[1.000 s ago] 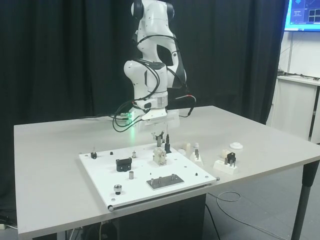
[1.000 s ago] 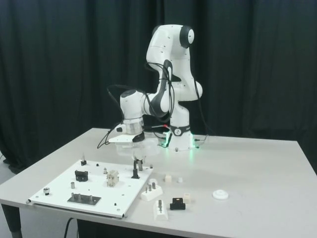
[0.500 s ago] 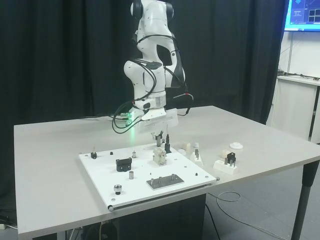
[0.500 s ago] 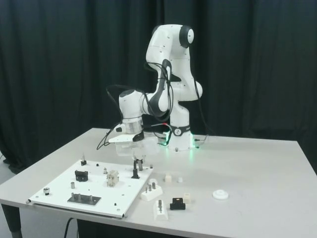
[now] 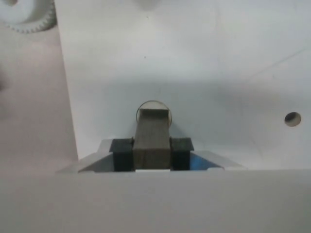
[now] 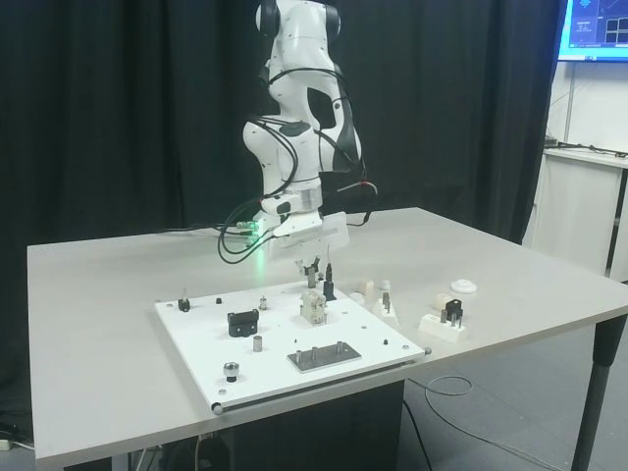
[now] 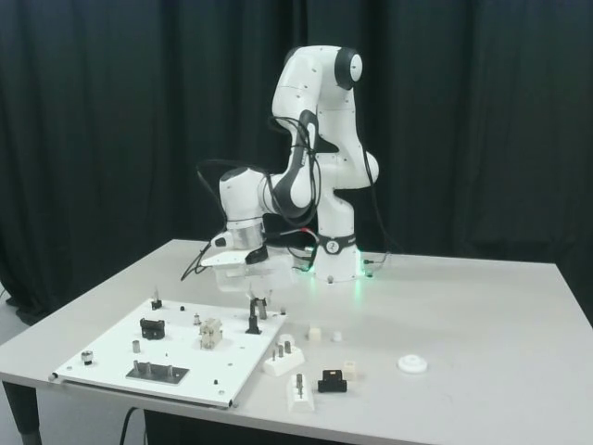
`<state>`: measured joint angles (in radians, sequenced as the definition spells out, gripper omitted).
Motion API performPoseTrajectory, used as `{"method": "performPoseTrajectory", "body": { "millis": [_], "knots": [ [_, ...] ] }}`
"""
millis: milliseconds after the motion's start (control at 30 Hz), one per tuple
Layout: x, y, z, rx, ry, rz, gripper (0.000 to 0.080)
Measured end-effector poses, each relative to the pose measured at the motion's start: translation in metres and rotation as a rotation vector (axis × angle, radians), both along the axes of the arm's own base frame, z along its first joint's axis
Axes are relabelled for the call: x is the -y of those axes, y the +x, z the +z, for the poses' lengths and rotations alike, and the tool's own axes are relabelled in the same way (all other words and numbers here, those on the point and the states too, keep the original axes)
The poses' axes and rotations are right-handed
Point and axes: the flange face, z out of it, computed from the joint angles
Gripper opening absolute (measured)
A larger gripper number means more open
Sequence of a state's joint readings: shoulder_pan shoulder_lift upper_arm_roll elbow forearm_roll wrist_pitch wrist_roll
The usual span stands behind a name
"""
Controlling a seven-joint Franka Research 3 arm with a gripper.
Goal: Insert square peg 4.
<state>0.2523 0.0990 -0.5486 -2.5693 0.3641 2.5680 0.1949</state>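
I see the two-fingered gripper (image 5: 152,154) clamped on the dark square-section peg (image 5: 152,138), black pads (image 5: 121,148) pressing its two sides. The peg hangs upright, its tip above a round hole (image 5: 152,108) in the flat white assembly board (image 5: 204,63); contact I cannot tell. The board lies on the grey table (image 6: 108,285). Black curtains (image 7: 111,111) hang behind the white arm (image 7: 310,120).
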Motion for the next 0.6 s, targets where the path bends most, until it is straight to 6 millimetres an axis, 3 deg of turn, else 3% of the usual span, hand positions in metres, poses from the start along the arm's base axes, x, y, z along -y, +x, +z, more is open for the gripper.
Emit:
{"method": "performPoseTrajectory", "body": {
  "millis": [600],
  "knots": [
    [0.0038, -0.0046, -0.0055, 0.041, 0.020, -0.001, 0.0154]
  ]
}}
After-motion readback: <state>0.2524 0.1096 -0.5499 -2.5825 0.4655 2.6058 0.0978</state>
